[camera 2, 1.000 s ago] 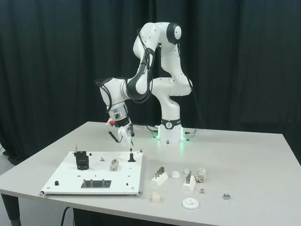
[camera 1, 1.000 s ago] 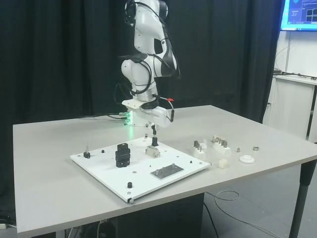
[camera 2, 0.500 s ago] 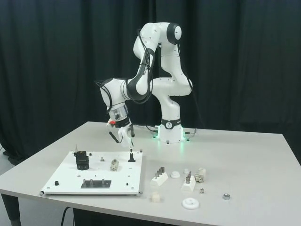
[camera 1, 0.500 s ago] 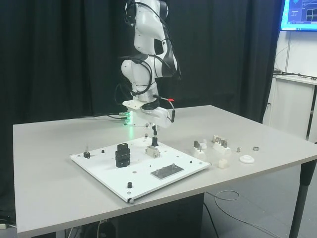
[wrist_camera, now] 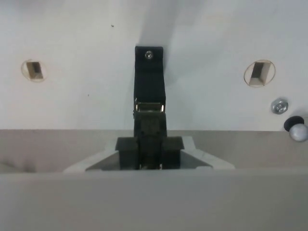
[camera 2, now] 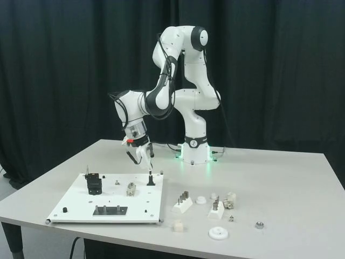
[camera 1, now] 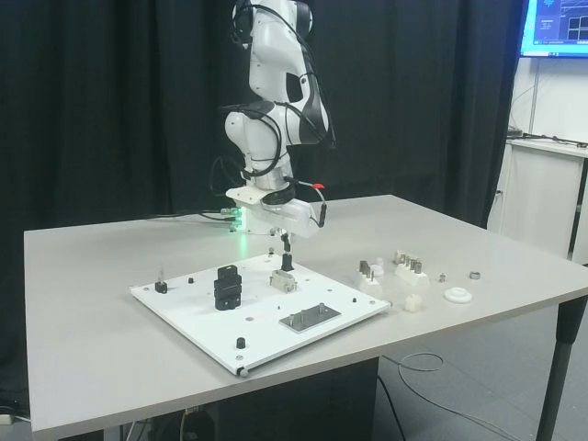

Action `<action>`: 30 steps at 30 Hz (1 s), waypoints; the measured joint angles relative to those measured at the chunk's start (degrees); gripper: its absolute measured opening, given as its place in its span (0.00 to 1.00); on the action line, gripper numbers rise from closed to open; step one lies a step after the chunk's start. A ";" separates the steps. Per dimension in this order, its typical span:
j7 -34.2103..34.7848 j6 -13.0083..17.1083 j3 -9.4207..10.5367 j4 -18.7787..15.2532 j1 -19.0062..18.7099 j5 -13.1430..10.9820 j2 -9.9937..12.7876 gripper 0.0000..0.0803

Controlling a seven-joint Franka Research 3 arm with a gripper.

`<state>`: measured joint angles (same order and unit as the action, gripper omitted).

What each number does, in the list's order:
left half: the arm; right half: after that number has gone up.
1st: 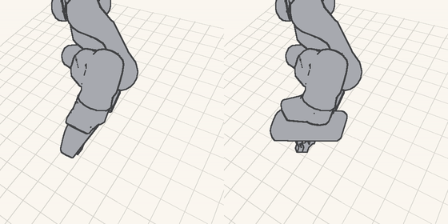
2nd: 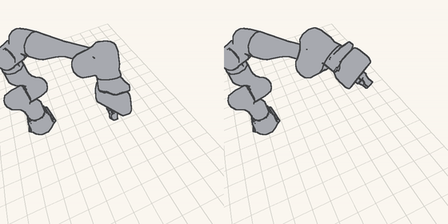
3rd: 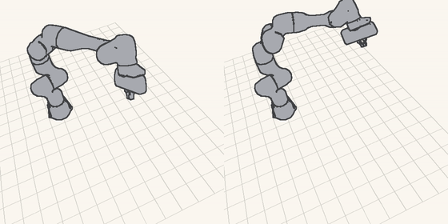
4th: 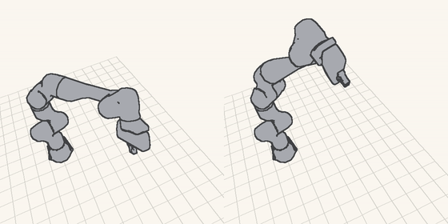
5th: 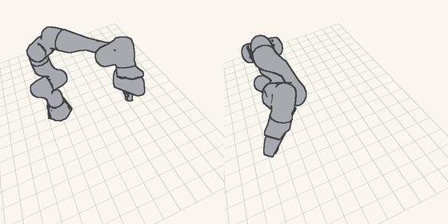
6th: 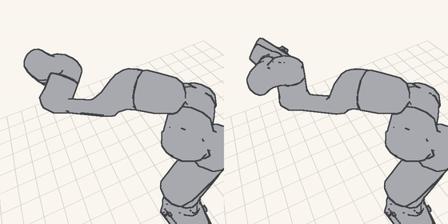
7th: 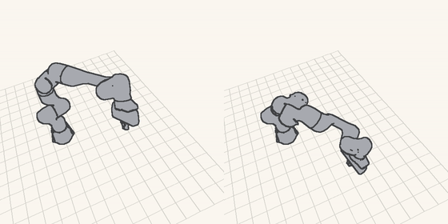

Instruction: Insert USB.

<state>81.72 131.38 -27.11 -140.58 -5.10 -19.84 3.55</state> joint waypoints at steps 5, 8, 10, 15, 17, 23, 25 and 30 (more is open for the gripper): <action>-0.05 -0.01 0.01 0.00 0.00 0.00 0.00 0.12; -0.05 0.00 0.02 0.01 0.00 -0.01 0.00 0.12; -0.05 0.05 0.04 0.00 0.00 -0.06 0.00 0.12; -0.05 0.32 0.16 0.00 0.00 -0.09 0.03 0.12; -0.05 0.43 0.23 0.00 0.00 -0.09 0.06 0.12; -0.05 0.58 0.28 -0.01 0.00 -0.09 0.10 0.12; -0.05 0.70 0.29 -0.07 0.00 -0.09 0.22 0.12; -0.05 1.11 0.40 -0.11 -0.01 -0.09 0.78 0.12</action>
<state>81.67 132.49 -26.71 -140.69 -5.11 -19.93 4.33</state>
